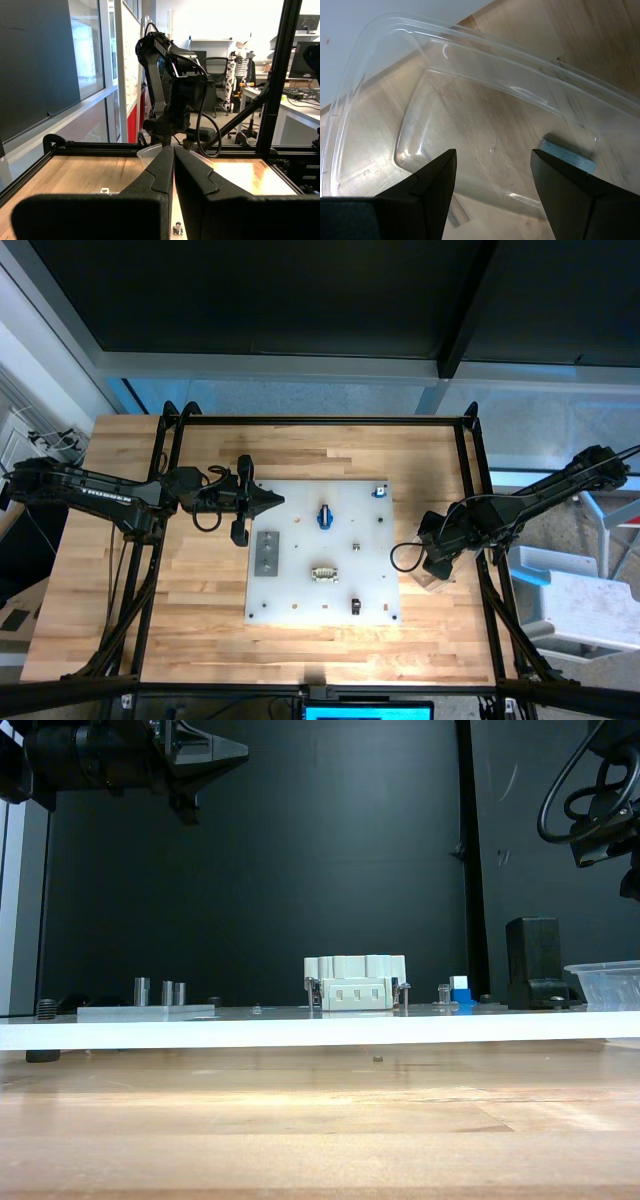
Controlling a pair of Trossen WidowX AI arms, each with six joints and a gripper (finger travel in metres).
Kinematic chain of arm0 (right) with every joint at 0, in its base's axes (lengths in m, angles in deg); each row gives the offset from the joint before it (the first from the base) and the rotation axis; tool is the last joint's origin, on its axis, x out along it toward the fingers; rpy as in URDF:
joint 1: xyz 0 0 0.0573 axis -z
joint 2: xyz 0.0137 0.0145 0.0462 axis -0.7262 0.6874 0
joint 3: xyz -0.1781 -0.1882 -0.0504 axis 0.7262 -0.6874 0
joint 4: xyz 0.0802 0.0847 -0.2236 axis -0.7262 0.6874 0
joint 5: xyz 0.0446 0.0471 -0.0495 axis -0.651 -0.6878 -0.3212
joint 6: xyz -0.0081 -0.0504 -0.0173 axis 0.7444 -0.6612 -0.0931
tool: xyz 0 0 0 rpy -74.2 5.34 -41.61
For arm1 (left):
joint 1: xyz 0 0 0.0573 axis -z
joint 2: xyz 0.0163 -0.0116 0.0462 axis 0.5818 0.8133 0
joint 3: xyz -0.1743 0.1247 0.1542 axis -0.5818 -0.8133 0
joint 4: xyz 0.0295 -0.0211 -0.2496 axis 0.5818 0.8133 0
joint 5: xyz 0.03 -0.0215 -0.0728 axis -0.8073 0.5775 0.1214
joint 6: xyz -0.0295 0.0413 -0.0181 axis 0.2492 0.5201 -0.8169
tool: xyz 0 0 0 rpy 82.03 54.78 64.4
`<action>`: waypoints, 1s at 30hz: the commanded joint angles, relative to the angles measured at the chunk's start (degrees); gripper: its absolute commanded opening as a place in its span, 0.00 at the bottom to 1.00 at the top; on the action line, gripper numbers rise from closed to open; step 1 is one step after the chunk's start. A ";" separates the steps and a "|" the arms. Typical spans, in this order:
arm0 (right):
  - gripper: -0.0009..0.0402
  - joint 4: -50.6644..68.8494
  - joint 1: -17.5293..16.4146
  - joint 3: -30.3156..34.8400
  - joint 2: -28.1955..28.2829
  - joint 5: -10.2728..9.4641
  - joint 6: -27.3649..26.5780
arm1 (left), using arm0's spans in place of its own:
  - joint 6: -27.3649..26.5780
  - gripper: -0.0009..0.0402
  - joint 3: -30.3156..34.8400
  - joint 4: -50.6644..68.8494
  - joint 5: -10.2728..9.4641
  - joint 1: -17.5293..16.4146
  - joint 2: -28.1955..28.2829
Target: Pick the 16mm bar from the taskboard and place it in the container
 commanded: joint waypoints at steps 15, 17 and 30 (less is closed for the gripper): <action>0.52 -0.70 -0.04 0.02 0.04 0.02 -0.13 | 0.00 0.02 0.02 0.00 0.02 0.00 0.00; 0.52 -0.76 -0.04 0.02 0.04 0.02 -0.13 | 0.00 0.02 0.02 0.00 0.02 -0.02 0.02; 0.52 -0.90 -0.04 0.02 0.04 0.00 -0.13 | 0.00 0.02 0.02 0.00 0.02 -0.02 0.02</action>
